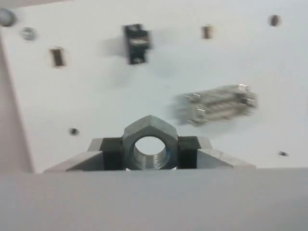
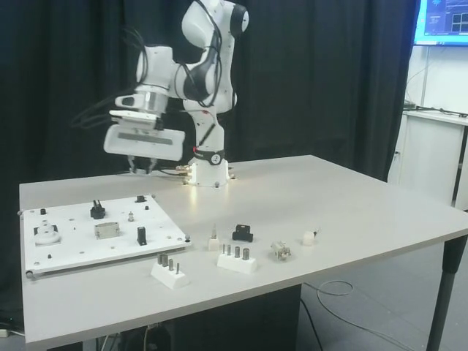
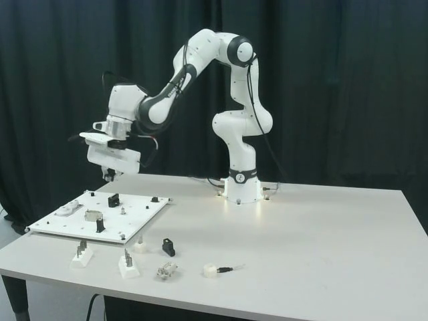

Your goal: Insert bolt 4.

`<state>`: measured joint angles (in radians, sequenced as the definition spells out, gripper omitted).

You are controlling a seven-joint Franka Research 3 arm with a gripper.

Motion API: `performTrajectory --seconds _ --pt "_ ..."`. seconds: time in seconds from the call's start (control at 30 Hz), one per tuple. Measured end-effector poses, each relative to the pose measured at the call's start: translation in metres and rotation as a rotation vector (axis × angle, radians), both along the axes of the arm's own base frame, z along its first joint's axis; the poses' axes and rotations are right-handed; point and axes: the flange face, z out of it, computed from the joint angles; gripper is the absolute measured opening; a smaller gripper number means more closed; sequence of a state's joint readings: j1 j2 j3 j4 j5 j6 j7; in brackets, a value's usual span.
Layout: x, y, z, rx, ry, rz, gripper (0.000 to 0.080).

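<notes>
In the wrist view my gripper [image 1: 150, 153] is shut on a grey hex nut [image 1: 144, 130], whose threaded hole faces the camera, held between two black fingertips [image 1: 111, 153]. Below it lies the white board [image 1: 110, 101] carrying a black block [image 1: 136, 43], a grey metal connector [image 1: 219, 105] and small pegs [image 1: 57, 56]. In the room views the gripper [image 2: 142, 167] [image 3: 109, 175] hangs well above the far side of the board [image 2: 161, 219] [image 3: 134, 214], not touching it. The nut does not show in the room views.
In front of the board stand two white holders with upright bolts [image 2: 170, 272] [image 2: 235, 259]. Beside them lie a black part [image 2: 243, 234], a metal connector [image 2: 281, 250] and a small white piece [image 2: 310, 237]. The arm's base [image 2: 208, 172] stands at the table's back.
</notes>
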<state>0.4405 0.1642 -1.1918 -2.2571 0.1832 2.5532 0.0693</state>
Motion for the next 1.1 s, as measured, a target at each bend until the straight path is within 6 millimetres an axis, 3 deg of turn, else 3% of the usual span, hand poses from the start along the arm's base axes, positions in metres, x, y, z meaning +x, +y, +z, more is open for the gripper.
performTrajectory --seconds 0.47,1.1 --pt "-0.062 -0.070 0.021 -0.044 0.031 0.020 0.0226" --pt "-0.125 -0.130 0.026 -0.094 0.064 0.029 0.0226"
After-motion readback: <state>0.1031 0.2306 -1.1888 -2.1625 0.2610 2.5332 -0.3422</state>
